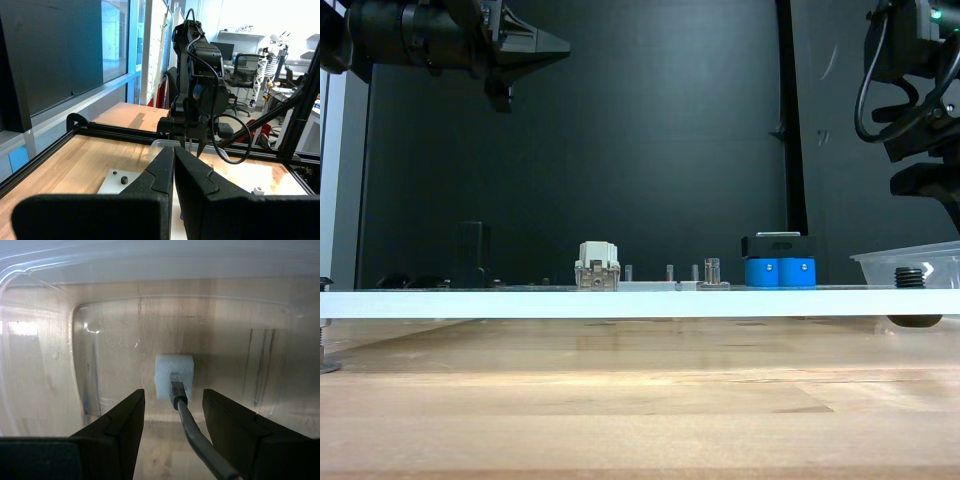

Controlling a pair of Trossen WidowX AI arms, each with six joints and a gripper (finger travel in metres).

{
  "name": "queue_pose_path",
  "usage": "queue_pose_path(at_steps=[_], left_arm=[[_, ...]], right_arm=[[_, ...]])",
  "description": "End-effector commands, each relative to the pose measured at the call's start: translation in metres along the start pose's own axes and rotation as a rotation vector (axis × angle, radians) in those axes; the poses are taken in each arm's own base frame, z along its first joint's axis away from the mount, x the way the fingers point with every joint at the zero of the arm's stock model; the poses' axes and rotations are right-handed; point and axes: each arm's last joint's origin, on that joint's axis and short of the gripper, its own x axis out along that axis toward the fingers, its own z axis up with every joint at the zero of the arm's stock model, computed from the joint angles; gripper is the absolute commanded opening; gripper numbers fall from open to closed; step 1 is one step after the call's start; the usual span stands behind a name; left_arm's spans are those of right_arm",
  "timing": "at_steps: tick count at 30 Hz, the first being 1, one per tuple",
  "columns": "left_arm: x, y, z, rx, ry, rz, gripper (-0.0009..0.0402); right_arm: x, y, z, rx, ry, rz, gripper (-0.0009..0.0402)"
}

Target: Pick the RJ45 connector and install on the taskboard

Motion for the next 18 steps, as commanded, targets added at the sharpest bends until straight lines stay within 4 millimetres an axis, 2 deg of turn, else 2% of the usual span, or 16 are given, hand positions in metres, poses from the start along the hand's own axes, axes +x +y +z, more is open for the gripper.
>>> queue_pose_path(at_steps=[1, 10, 18], left_arm=[[0.0, 0.0, 0.0, 0.0, 0.0, 0.0, 0.0], [0.0, 0.0001, 0.0, 0.0, 0.0, 0.0, 0.0], [0.0, 0.0001, 0.0, 0.0, 0.0, 0.0, 0.0]], right_arm=[[0.003, 0.0007, -0.0006, 0.012, -0.006, 0.004, 0.0145], [0.0103, 0.0003, -0.0031, 0.045, -0.006, 0.003, 0.0104], [0.0103, 0.0004, -0.0031, 0.044, -0.008, 0.001, 0.003]])
